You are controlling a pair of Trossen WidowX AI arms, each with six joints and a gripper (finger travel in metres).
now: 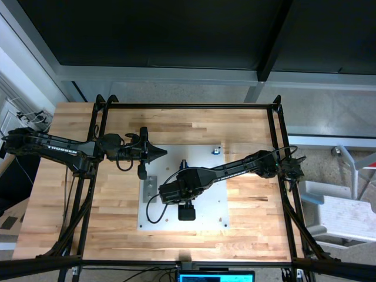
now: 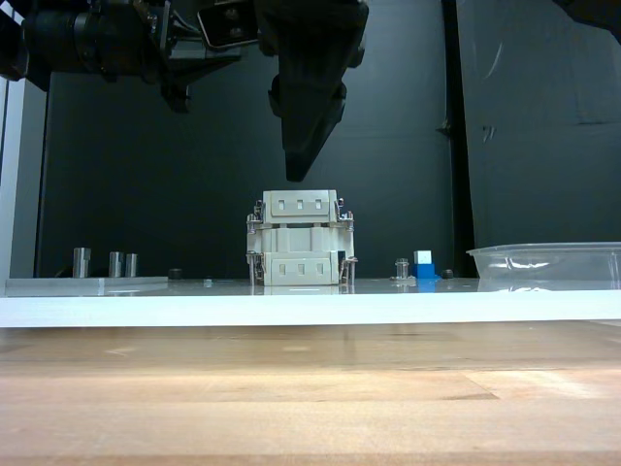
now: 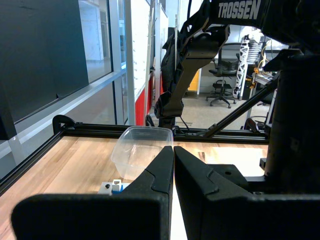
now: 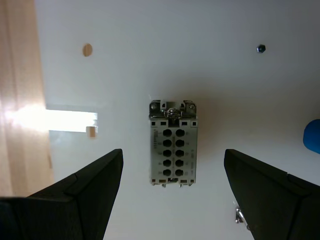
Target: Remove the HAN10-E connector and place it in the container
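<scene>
Low view has the right gripper point(image 2: 297, 167) hanging just above the HAN10-E connector point(image 2: 300, 238), which stands upright on the white plate point(image 2: 146, 303). Seen from its own wrist, its fingers point(image 4: 85, 190) are spread wide to either side of the connector, touching nothing. The container point(image 2: 548, 262) sits off to the right. The left gripper point(image 1: 160, 153) hovers over the plate's far-left corner, fingers pressed together and empty.

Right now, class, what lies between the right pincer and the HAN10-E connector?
The low view shows only air between the open right pincer and the HAN10-E connector beneath. The shut left pincer hovers apart, farther back.
</scene>
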